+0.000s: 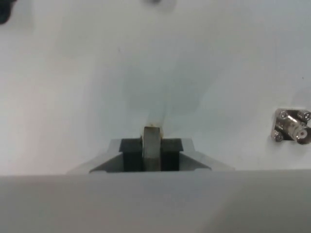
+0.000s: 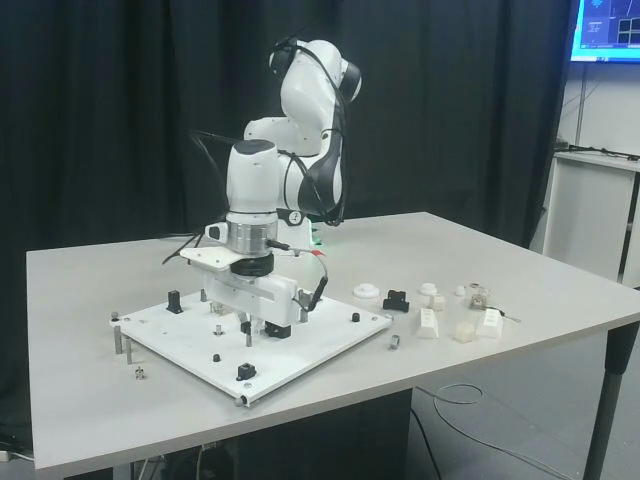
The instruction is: Remove square peg 2.
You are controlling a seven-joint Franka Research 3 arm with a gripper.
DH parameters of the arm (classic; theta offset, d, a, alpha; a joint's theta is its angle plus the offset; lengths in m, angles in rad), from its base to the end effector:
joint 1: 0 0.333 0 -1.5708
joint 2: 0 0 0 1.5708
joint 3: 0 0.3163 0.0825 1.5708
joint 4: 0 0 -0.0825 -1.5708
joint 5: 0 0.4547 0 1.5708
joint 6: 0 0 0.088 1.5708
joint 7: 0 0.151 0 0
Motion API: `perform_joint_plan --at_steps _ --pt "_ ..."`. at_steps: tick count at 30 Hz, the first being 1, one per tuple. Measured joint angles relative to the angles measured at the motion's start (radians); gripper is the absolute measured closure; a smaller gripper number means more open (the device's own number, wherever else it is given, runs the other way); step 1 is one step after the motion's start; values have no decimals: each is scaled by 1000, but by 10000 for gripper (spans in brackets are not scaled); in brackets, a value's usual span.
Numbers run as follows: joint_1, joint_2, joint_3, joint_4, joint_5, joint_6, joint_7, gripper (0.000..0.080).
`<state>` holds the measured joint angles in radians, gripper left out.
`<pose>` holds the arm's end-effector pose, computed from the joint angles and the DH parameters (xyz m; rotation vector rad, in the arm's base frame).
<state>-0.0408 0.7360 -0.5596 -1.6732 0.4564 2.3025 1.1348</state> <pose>0.6291 -0.3796 0.1369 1.7965 -2.5592 0.0592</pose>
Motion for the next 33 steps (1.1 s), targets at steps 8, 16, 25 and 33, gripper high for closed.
perform_joint_plan --at_steps 8,16,25,33 --pt "-1 -2 0 0 0 -2 25 731" --pt "-1 -20 -5 0 0 -18 47 731" --pt "0 -69 -19 0 -20 -72 58 731" --pt "0 -105 -22 0 -46 -109 65 731"
